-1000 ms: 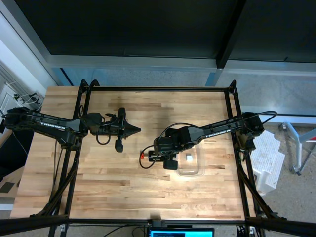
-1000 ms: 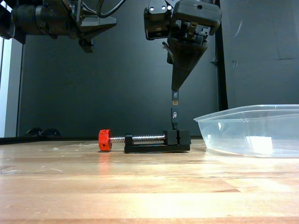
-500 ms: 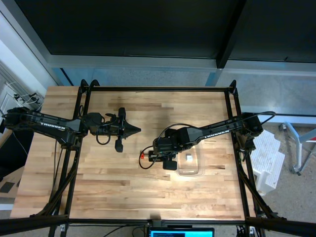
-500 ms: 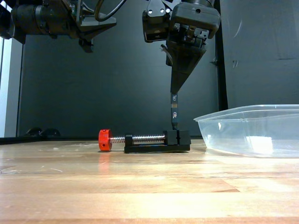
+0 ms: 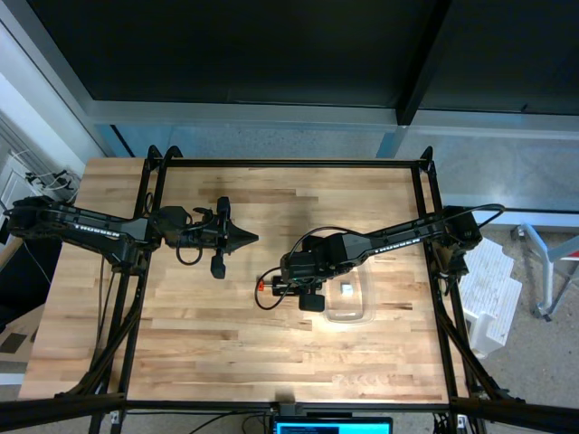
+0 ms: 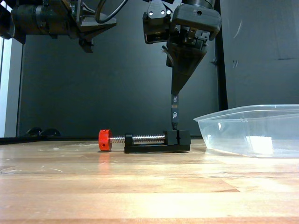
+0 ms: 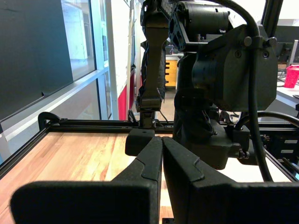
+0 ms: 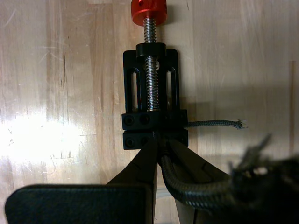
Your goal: Pick the USB-C connector and install on taskboard
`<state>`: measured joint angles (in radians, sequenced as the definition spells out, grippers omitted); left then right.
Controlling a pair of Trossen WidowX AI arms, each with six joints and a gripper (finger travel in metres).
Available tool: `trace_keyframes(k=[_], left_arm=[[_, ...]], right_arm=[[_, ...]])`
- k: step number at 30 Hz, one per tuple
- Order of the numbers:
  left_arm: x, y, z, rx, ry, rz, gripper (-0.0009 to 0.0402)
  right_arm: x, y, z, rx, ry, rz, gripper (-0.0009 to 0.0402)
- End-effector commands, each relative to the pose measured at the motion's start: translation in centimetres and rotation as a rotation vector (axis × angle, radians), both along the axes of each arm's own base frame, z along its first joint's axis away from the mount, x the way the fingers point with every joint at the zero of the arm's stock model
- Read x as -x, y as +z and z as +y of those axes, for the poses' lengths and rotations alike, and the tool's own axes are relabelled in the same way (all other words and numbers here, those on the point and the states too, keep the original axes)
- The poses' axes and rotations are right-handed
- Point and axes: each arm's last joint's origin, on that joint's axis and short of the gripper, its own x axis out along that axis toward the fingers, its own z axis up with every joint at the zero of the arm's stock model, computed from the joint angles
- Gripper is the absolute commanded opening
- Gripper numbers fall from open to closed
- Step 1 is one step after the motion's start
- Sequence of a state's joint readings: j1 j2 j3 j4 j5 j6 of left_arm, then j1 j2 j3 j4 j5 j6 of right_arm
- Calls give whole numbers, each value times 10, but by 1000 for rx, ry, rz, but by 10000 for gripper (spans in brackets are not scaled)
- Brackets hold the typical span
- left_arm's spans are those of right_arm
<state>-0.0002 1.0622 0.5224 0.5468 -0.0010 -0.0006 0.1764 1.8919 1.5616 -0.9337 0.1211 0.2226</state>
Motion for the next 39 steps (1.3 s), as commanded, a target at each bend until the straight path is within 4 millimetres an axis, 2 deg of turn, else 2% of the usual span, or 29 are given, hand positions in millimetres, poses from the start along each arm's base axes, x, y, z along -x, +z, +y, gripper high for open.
trace_keyframes(k=[1,9,26,30,39], left_arm=[[0,0,0,0,0,-1,0],[0,0,0,0,0,-1,0],[0,0,0,0,0,-1,0],[0,0,0,0,0,-1,0],[0,0,0,0,0,0,0]], right_arm=[[1,-3,0,3,-2,6,0],[2,-13,-2,11,-6,8,0],[2,-14,-2,12,-6,6,3],[2,-13,-2,11,-5,3,23],[2,-4,-2,10,-7,-3,111]])
